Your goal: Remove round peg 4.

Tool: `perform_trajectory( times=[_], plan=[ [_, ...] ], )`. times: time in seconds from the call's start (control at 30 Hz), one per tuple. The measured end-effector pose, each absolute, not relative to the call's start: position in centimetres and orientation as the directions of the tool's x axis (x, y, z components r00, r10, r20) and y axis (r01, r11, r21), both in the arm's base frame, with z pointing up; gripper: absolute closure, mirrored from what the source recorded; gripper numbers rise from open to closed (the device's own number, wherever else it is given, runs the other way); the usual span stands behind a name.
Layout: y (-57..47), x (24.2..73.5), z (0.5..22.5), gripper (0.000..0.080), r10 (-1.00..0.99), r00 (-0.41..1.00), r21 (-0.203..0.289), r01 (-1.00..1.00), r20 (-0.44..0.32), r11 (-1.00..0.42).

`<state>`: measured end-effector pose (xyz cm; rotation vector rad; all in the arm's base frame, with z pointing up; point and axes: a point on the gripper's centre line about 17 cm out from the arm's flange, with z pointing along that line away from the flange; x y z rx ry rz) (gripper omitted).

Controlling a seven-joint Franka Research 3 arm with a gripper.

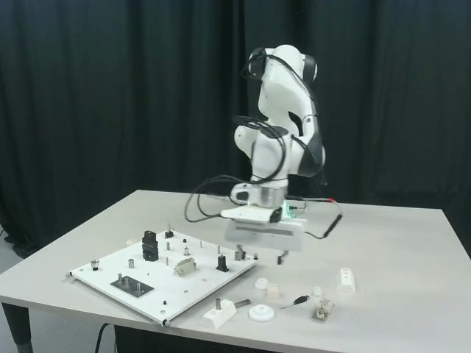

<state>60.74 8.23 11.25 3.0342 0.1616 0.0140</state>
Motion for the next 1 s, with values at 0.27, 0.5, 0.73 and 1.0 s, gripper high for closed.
perform_trajectory(
  times=[0.27,0.5,0.73,1.0],
  plan=[
    [0.3,60.6,12.7,0.0003,0.057,0.998,0.159,0.057,-0.004,-0.986],
    [-7.2,59.9,13.8,0.0003,0.020,1.000,0.177,0.017,0.014,-0.984],
    [-13.9,59.1,14.5,0.0003,-0.014,0.998,0.167,-0.025,0.066,-0.986],
    [-19.3,58.7,15.1,0.0003,-0.074,0.986,0.140,-0.095,0.149,-0.986]
  ],
)
